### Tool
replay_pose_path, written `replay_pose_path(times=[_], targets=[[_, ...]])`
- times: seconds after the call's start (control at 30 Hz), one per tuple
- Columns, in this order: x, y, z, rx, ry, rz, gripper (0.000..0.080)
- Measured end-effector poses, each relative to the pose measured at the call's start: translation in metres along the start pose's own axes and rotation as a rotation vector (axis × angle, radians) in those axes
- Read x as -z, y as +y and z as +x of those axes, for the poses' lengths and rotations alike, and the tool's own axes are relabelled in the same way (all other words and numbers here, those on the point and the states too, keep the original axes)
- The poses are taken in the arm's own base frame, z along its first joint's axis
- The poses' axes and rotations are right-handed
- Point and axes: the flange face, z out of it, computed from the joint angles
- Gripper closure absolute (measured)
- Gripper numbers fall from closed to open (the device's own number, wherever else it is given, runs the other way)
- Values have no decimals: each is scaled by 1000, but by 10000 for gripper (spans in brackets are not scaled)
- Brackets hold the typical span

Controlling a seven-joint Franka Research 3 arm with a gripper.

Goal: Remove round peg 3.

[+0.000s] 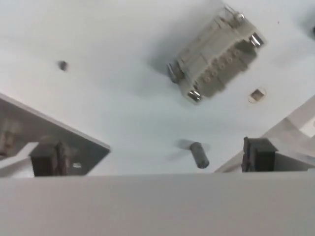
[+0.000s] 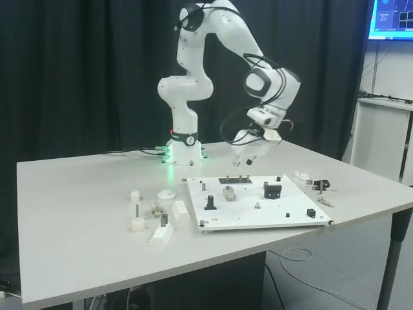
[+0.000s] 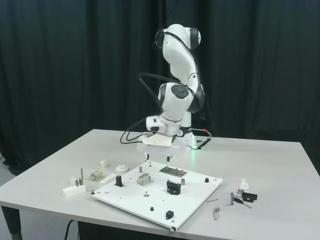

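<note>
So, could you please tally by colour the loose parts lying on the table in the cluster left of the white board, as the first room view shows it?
White parts: 5
Grey metal part: 1
Total: 6

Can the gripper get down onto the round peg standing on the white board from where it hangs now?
Probably yes. The gripper hangs above the white board, fingers apart, and the round peg stands between them in the wrist view with nothing over it; the grey connector sits clear.
</note>
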Motion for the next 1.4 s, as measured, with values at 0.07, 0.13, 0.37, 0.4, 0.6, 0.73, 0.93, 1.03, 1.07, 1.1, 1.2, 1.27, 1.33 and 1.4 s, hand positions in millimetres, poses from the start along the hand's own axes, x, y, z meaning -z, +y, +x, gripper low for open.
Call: replay_pose_path(times=[0.07,0.13,0.37,0.4,0.6,0.73,0.93,1.03,1.07,1.1,1.2,1.27,1.33,1.4], targets=[[-7,8,1,8,-3,7,3],[-13,15,2,17,-2,17,3],[-33,35,3,32,8,49,3],[-35,37,3,36,9,52,3],[-50,54,2,49,15,70,3],[-60,66,1,55,12,77,3],[-77,81,-2,57,2,91,3],[-86,87,-5,60,-5,103,3],[-88,89,-6,62,-7,106,3],[-91,91,-6,63,-8,110,3],[-99,94,-10,64,-12,123,3],[-103,97,-12,62,-14,131,3],[-108,98,-14,63,-16,139,3],[-111,100,-16,66,-19,147,3]])
